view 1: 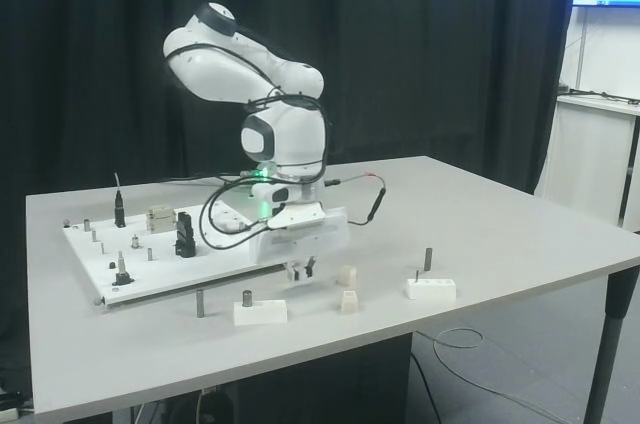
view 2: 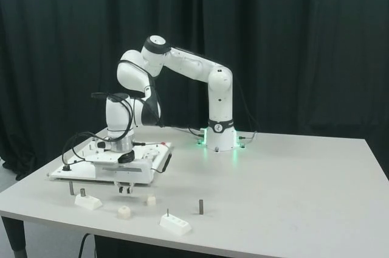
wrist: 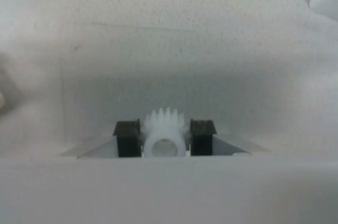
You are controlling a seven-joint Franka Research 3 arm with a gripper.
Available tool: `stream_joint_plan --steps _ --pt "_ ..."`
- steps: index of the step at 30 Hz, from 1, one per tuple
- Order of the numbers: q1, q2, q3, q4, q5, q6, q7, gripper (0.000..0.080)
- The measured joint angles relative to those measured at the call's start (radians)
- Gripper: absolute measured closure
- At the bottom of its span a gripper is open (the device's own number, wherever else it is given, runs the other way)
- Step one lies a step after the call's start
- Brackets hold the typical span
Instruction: Insert small gear.
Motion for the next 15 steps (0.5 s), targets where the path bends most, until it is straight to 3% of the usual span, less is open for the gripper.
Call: stream_joint_plan --steps 15 --pt "-0.006 0.004 0.046 -0.001 0.001 -0.058 0.004 0.0603"
